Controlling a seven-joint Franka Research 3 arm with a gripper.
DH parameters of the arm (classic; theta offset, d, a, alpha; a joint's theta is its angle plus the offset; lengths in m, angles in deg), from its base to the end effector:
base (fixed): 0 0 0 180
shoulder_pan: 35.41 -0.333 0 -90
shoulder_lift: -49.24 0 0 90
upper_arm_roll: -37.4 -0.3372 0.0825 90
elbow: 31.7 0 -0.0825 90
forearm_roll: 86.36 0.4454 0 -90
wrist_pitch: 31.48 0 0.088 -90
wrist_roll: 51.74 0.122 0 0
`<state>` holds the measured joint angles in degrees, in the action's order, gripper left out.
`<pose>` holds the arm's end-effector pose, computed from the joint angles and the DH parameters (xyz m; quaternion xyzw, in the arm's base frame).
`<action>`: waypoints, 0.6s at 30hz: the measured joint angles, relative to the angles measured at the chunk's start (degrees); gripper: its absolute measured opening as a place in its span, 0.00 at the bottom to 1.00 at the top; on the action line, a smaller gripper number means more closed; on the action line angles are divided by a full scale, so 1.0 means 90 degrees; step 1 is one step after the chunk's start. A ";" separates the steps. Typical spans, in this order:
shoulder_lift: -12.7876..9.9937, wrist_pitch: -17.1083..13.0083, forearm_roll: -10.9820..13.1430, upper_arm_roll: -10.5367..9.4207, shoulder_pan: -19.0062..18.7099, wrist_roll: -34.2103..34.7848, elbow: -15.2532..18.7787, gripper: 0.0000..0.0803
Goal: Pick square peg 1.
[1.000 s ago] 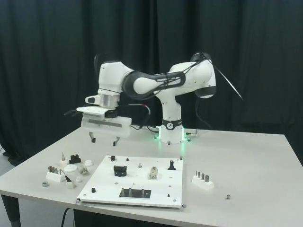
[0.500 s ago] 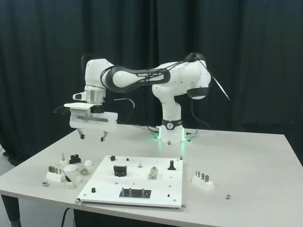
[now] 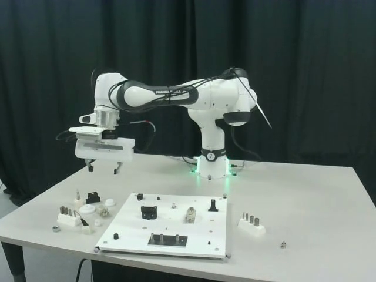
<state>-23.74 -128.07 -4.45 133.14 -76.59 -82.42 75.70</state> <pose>0.5975 -0.3172 0.3576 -0.9432 0.3154 -0.1034 0.0118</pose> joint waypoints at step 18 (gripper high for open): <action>-0.0109 0.0082 -0.0117 -0.0357 0.1184 -0.2166 -0.1109 1.00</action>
